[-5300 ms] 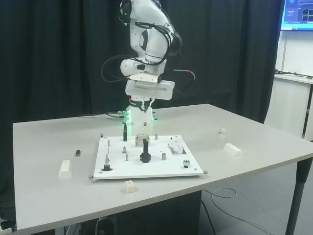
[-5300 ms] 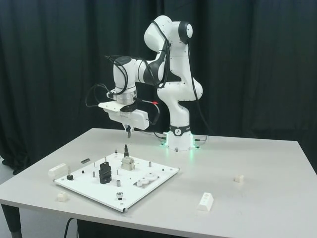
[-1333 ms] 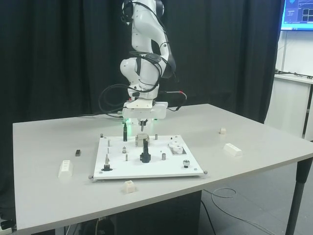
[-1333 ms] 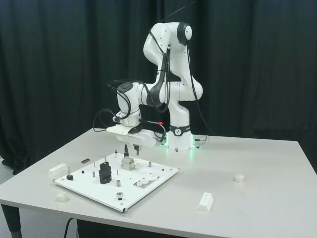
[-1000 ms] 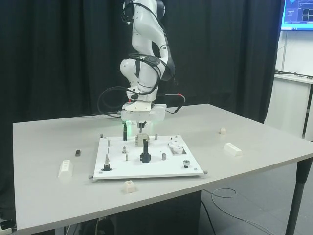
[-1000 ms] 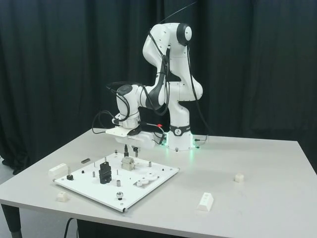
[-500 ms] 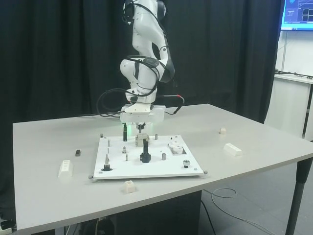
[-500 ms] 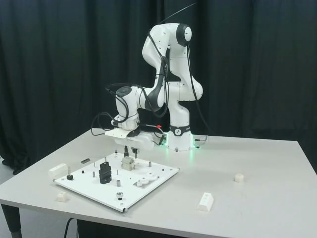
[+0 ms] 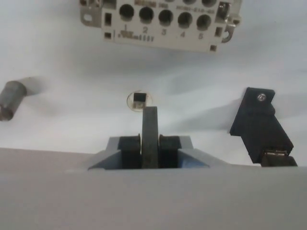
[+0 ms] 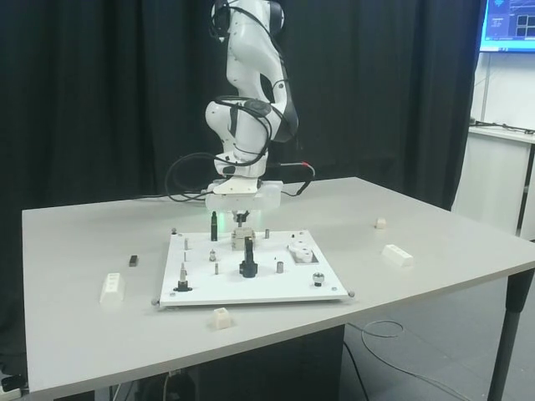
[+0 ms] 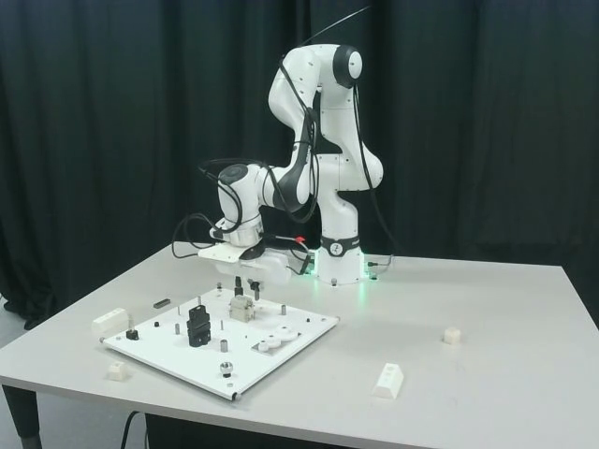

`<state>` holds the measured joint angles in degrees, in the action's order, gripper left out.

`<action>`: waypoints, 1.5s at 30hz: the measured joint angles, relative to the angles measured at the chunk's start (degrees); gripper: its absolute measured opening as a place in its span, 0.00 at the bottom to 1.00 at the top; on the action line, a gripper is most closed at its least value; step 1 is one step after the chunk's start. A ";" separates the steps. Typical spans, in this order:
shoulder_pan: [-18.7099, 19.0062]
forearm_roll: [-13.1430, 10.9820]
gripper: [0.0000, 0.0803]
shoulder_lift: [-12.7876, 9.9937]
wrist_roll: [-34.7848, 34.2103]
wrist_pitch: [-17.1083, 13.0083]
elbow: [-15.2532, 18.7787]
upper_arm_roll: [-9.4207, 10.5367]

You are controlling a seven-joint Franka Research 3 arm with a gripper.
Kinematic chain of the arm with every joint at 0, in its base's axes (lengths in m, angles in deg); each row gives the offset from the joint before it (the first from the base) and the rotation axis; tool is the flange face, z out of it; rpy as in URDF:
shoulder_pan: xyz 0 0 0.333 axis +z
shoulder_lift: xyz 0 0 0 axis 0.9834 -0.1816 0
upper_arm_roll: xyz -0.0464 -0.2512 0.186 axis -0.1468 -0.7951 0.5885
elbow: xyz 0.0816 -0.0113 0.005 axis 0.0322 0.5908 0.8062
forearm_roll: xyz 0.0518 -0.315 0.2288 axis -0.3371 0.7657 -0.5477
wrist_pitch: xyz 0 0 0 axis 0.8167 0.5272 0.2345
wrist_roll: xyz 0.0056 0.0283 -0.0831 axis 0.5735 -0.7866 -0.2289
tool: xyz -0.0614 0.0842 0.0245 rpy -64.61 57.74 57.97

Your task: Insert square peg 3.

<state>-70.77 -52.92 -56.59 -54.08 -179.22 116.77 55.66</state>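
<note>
Arm [image 10: 242,117] lowered, connector block [image 9: 160,21] numbered 1–5

A white, rounded Franka arm [image 11: 314,140] with black cables looped along it; green light glows at its base [image 11: 338,267].

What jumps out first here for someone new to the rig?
The white arm folded down over the far side of the white board, its gripper shut on a dark square peg held upright. In the wrist view the peg's tip sits just short of a small square hole in the board, apart from it. Past the hole lies a connector block with round holes numbered 1 to 5, and a black bracket stands to one side.
</note>
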 joint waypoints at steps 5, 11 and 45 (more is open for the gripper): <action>0.00 -0.51 0.09 -0.15 0.35 -0.07 0.01 0.00; 0.00 -0.95 0.09 -0.45 0.46 -0.16 0.03 0.00; 0.08 -3.42 0.09 -2.95 2.27 -2.09 0.05 0.07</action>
<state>-70.69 -56.34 -59.54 -51.82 -181.31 116.82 55.73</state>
